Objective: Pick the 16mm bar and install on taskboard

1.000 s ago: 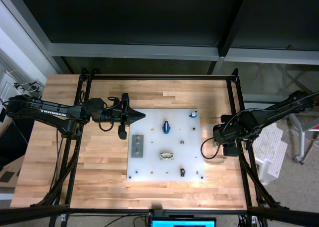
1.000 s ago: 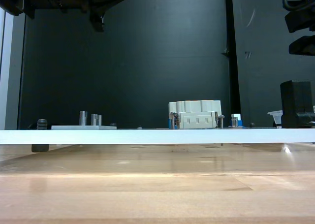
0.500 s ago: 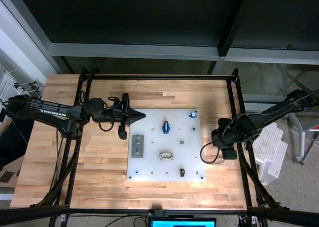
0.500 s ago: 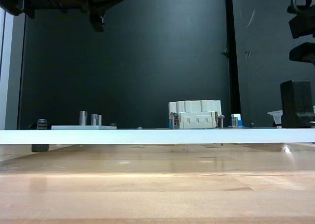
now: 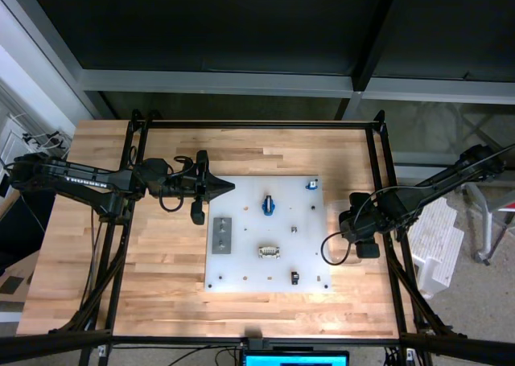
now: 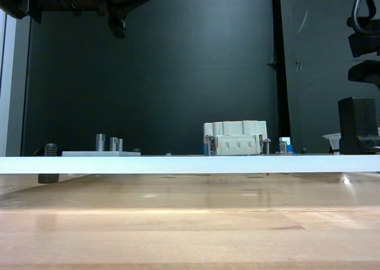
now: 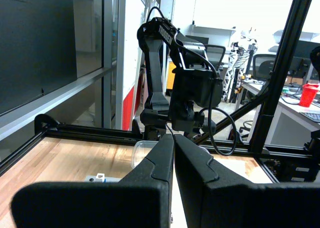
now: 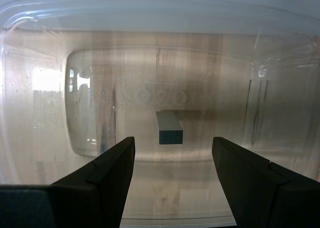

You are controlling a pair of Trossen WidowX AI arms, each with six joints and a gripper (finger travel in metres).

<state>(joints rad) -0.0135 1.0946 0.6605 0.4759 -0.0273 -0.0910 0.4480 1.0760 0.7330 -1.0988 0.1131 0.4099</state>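
I am seeing the 16mm bar (image 8: pixel 169 127) lying free on the bottom of a clear plastic container (image 8: pixel 40 62), clear of the taskboard (image 5: pixel 241 277). The right gripper (image 8: pixel 172 155) is hanging above it, its fingers spread apart on either side of the bar and not touching it. The left gripper (image 7: pixel 173 138) is hovering high by the taskboard's far-left corner, over the tabletop (image 5: pixel 161 261), with its fingers pressed together.

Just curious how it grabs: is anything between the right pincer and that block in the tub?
Nothing visible: the block lies free in the tub, right pincer open above it. Left pincer hangs shut at the board's edge.
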